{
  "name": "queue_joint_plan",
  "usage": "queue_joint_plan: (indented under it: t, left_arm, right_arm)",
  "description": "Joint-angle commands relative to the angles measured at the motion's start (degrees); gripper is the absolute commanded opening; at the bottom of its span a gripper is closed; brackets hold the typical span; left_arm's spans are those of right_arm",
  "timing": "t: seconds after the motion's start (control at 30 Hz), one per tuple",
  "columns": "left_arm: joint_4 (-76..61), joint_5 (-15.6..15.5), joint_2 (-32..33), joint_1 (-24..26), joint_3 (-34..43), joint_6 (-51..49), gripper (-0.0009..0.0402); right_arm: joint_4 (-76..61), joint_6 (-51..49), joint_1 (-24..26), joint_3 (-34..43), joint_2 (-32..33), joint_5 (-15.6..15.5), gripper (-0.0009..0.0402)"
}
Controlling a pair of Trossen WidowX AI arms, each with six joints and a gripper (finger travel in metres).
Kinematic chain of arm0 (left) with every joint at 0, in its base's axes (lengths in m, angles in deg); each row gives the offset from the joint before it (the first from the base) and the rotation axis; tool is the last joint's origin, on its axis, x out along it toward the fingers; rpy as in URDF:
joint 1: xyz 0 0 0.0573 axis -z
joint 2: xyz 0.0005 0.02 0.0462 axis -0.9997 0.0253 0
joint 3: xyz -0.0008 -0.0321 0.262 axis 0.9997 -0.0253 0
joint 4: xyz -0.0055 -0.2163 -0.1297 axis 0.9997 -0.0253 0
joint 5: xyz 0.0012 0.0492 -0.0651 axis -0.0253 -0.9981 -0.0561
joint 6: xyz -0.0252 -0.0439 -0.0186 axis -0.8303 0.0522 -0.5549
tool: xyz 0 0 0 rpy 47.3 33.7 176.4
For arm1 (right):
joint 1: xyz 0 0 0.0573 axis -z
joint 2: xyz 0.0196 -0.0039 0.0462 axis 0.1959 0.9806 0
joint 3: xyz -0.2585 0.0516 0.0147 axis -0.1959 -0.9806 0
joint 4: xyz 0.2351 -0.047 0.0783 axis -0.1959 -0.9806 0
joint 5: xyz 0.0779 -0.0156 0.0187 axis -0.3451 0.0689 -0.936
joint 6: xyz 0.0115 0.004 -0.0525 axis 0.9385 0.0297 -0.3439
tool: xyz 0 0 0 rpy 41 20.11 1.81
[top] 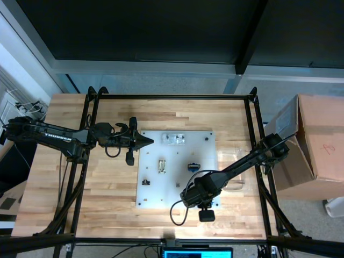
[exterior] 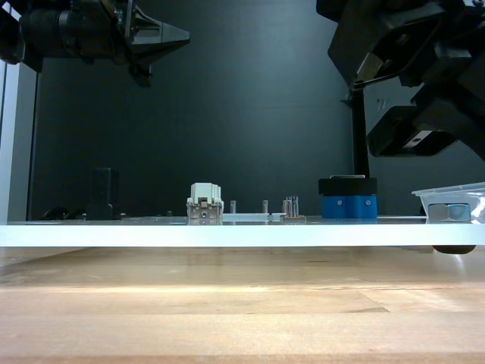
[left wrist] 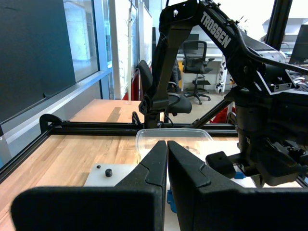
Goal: Pick the M12 nut and place it on its threads and fasten
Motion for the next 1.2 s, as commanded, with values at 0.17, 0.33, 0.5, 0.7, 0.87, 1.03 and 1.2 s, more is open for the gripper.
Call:
queue_joint_plan:
  t: [0.17,0.33,0.5,0.7,0.87,1.03,1.2]
  left_arm:
    - [0.0,0.02,0.02,0.0,0.02,0.0,0.0]
    - [0.02,0.02,0.02,-0.02,0.02,0.0,0.0]
    - [0.0,0.02,0.02,0.0,0.02,0.0,0.0]
    - [0.02,0.02,0.02,-0.02,0.02,0.0,0.0]
    - [0.02,0.02,0.02,0.0,0.02,0.0,0.0]
    - [0.0,0.02,0.02,0.0,0.02,0.0,0.0]
    - [0.0,0.02,0.02,-0.02,0.02,0.0,0.0]
  right_arm:
    - [-0.61,-0.09,0.02,0.26,-0.72,0.24,0.0]
    - [-0.83,-2.05,0.31,0.24,-3.61,4.83,0.0]
    - [-0.94,-4.7,2.4,0.24,-7.74,10.56,0.0]
    - [1.77,-9.44,5.68,-1.11,-13.31,17.03,0.0]
    - [9.66,-13.51,10.38,-5.84,-19.89,17.22,0.0]
    - [18.47,-17.86,15.85,-11.91,-27.45,18.23,0.0]
    - [30.58,-21.33,21.35,-18.8,-35.56,17.97,0.0]
